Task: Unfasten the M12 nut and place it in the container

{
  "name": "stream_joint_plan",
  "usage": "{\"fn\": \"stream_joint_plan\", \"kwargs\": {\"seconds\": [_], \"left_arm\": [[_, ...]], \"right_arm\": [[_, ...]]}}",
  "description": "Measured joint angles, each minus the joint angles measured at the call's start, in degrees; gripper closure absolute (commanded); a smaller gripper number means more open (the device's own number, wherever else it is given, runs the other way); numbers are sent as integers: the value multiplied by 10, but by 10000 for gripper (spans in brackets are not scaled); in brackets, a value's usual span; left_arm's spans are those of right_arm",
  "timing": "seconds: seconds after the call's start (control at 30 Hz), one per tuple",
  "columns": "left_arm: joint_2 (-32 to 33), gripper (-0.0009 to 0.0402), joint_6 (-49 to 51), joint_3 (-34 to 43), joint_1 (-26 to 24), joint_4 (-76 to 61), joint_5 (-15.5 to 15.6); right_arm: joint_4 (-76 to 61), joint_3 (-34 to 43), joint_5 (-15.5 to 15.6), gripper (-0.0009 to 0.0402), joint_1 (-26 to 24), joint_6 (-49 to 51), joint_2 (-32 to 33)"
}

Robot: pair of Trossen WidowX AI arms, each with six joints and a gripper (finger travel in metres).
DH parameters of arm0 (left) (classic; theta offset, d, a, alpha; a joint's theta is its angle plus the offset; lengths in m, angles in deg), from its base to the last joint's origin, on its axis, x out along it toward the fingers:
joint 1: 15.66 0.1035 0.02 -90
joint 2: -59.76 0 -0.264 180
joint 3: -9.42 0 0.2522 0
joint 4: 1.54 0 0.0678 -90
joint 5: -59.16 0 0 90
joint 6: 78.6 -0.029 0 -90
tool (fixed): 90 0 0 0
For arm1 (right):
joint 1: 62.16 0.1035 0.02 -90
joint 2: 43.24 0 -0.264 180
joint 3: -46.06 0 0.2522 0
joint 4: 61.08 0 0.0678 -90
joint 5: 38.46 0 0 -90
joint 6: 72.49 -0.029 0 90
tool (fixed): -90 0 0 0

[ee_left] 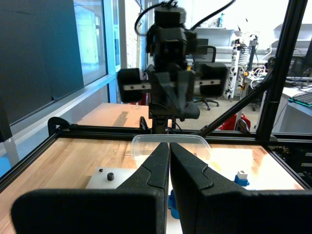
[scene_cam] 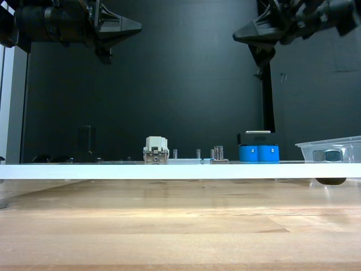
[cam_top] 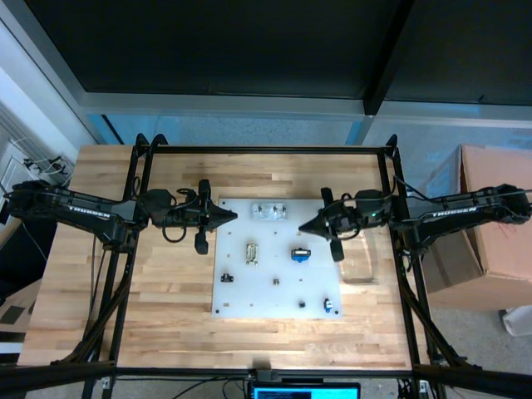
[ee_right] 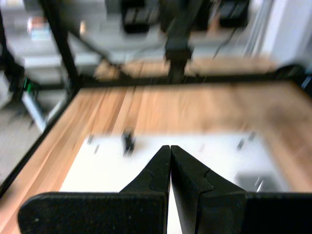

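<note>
- Currently high above the white board [cam_top: 249, 291]: left claw [cam_top: 233, 216] near its 10 o'clock edge, fingers pressed together, gripping nothing.
- Likewise raised, right claw [cam_top: 301, 226] toward 1 o'clock, tips pinched closed, empty.
- Just beside the board at 3 o'clock, clear tray [cam_top: 370, 278].
- At the board's 5 o'clock corner, silver nut [cam_top: 330, 303] on its stud [cam_top: 330, 309], outside that tray, well apart from both claws.

Nut [cam_top: 330, 306]: small and silver, at the near right edge of the white board [cam_top: 249, 287], not held.
Seat: it seems to be on its stud. How far down, I cannot tell.
Container [cam_top: 364, 281]: clear shallow tray, open side up, on the table [cam_top: 125, 274] just beside the board's right edge.
Relation: the nut lies outside the container, near its near end.
</note>
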Motion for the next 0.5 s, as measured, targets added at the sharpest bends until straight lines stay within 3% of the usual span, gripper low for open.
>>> {"fn": "stream_joint_plan", "kwargs": {"seconds": [0.17,0.33,0.5], "left_arm": [[0,393,0,0,0,0,0],[0,393,0,0,0,0,0],[0,393,0,0,0,-3,0]], "right_arm": [[-175,93,-5,393,53,-43,50],[-344,195,-45,394,106,-71,118],[-463,285,-47,393,139,-115,189]]}}
